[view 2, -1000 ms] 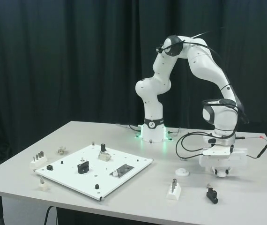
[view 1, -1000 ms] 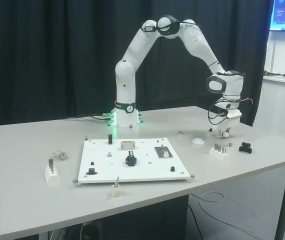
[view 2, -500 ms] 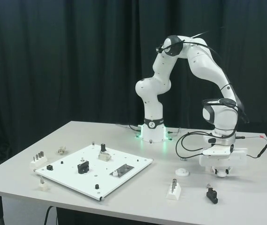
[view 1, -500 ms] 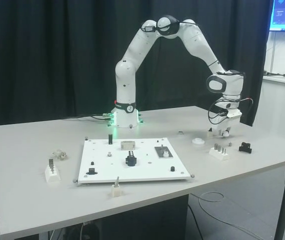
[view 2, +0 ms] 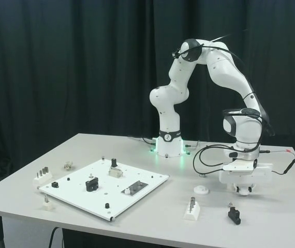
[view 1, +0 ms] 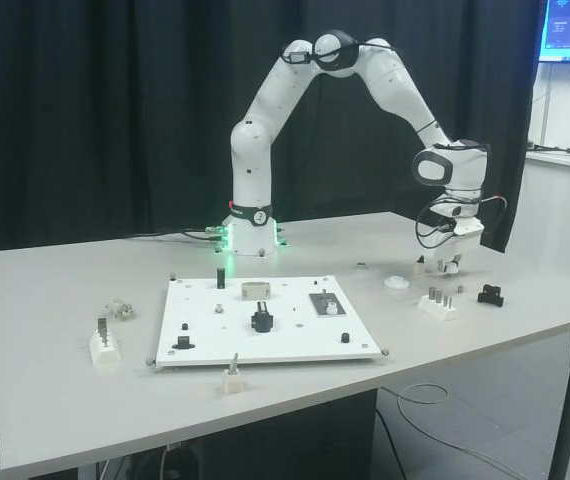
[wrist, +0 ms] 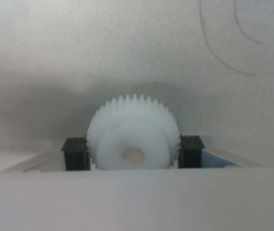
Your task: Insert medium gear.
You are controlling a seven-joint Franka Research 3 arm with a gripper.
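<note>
The medium gear (wrist: 133, 134), white and toothed with a hole in its hub, sits between my two black fingers (wrist: 75, 154). My gripper (wrist: 133, 153) is shut on it, just above the grey table. In the room views the gripper (view 1: 449, 264) (view 2: 243, 190) hangs low over the table's right side, well away from the white assembly board (view 1: 205, 310) (view 2: 80, 183). The gear itself is too small to make out there.
A white round part (view 1: 396, 282) (view 2: 201, 190) lies beside the gripper. A white peg holder (view 1: 438, 303) (view 2: 191, 209) and a black part (view 1: 490, 294) (view 2: 234, 214) stand nearer the table's front edge. Another white holder (view 1: 105, 342) sits left of the board.
The gripper has risen slightly off the table while staying over the same spot. Nothing else on the table has moved.
</note>
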